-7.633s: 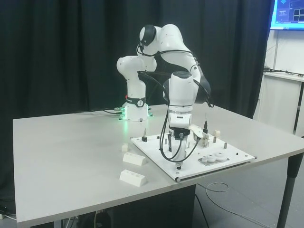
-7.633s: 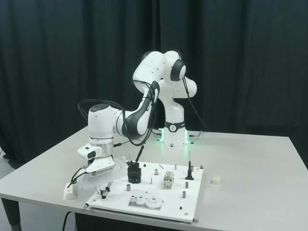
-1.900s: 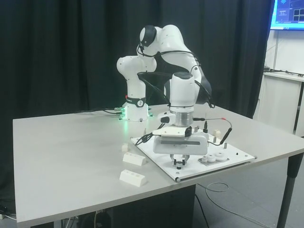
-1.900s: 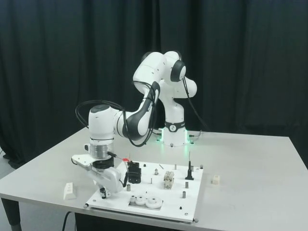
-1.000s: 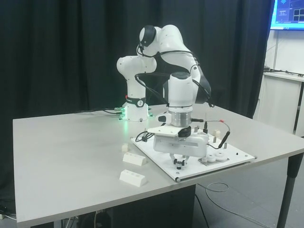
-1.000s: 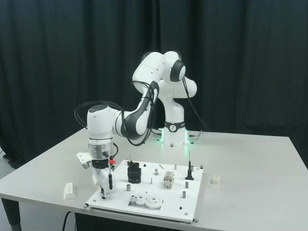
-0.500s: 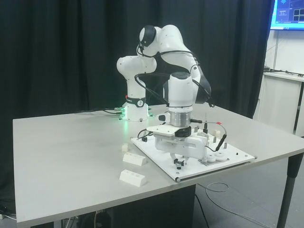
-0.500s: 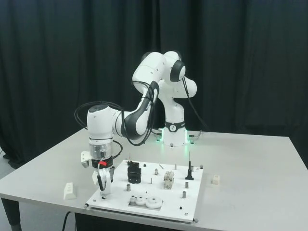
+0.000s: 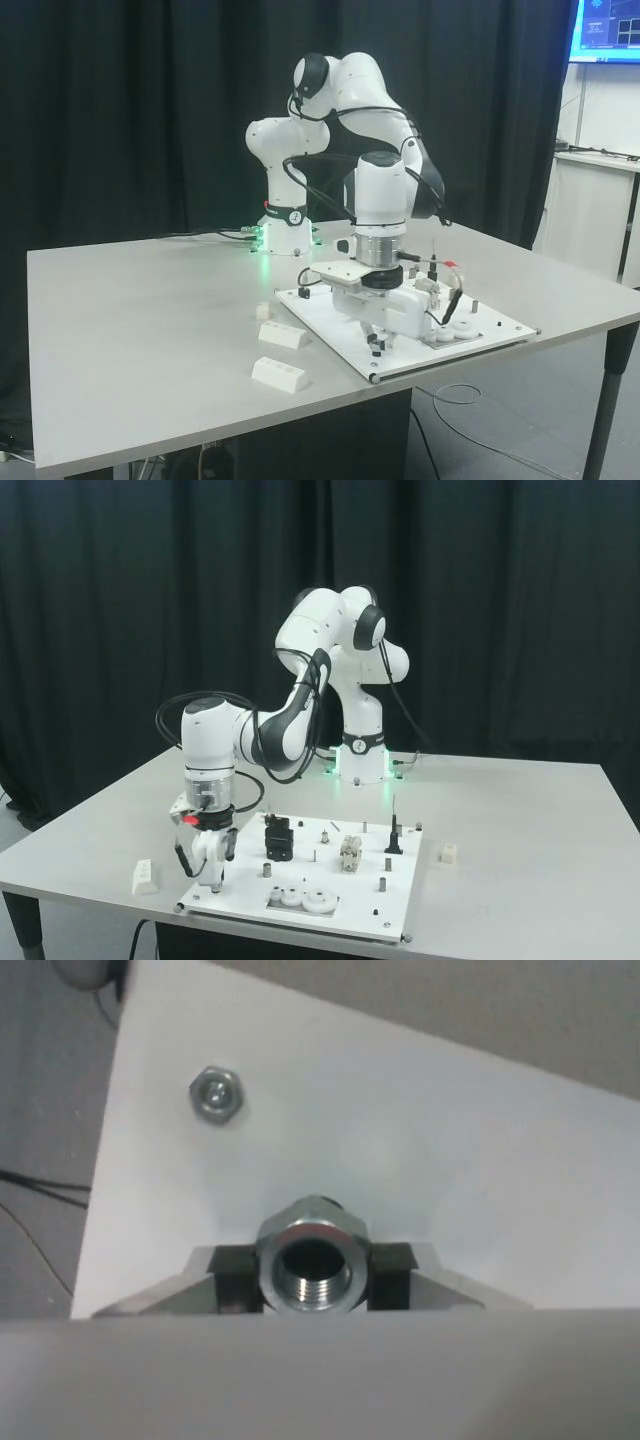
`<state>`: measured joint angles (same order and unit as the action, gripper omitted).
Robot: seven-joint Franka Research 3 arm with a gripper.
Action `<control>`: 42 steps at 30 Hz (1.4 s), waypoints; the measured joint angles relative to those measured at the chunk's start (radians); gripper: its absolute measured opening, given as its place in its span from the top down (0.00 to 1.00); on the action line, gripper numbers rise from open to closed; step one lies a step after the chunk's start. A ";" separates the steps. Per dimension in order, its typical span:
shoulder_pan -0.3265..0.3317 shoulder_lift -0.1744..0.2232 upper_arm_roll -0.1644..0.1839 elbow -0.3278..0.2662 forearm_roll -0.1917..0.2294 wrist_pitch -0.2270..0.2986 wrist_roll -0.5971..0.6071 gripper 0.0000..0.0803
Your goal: Insert bolt 4.
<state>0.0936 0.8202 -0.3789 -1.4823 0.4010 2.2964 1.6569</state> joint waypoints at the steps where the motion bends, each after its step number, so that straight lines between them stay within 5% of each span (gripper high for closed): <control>1: 0.000 0.000 0.000 0.000 0.000 0.000 0.009 0.72; 9: 0.000 0.000 0.000 0.000 0.000 0.002 0.076 0.72; 16: 0.001 0.001 0.000 0.000 -0.001 0.007 0.257 0.72; 42: 0.001 0.002 -0.001 0.000 0.000 0.010 0.505 0.72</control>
<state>0.0951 0.8218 -0.3799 -1.4821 0.4010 2.3069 2.1622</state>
